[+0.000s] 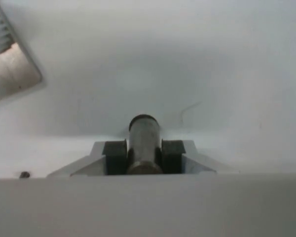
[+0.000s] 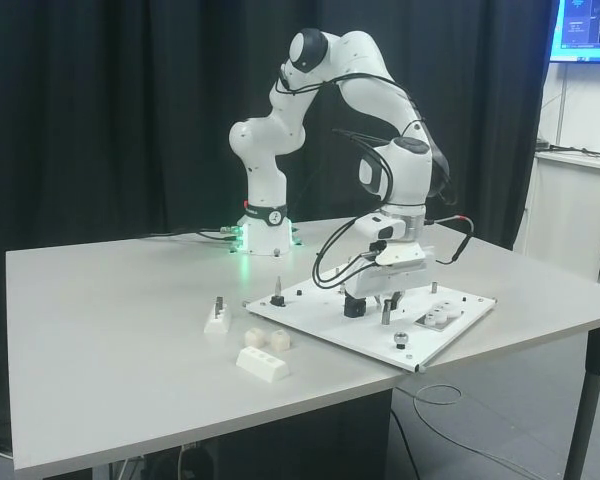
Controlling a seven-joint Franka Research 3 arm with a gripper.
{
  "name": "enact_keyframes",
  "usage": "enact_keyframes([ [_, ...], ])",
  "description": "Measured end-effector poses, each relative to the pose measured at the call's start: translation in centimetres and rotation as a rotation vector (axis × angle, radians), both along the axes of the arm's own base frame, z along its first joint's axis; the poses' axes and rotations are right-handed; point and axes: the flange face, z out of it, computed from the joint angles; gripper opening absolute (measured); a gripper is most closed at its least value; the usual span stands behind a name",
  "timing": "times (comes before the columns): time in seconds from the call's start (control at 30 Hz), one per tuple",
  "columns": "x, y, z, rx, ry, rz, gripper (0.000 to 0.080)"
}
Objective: Insert round peg 4.
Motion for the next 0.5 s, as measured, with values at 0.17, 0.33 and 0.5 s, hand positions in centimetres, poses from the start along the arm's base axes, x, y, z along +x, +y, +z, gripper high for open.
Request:
enact_keyframes([
  [0.17,-0.01,0.01,-0.01,-0.001,0.001,0.002,0.0144],
  [0.33,-0.01,-0.01,-0.02,-0.001,0.001,-0.004,0.0144],
  [0.5,0.02,0.01,-0.02,-0.001,0.0,-0.009,0.0144],
])
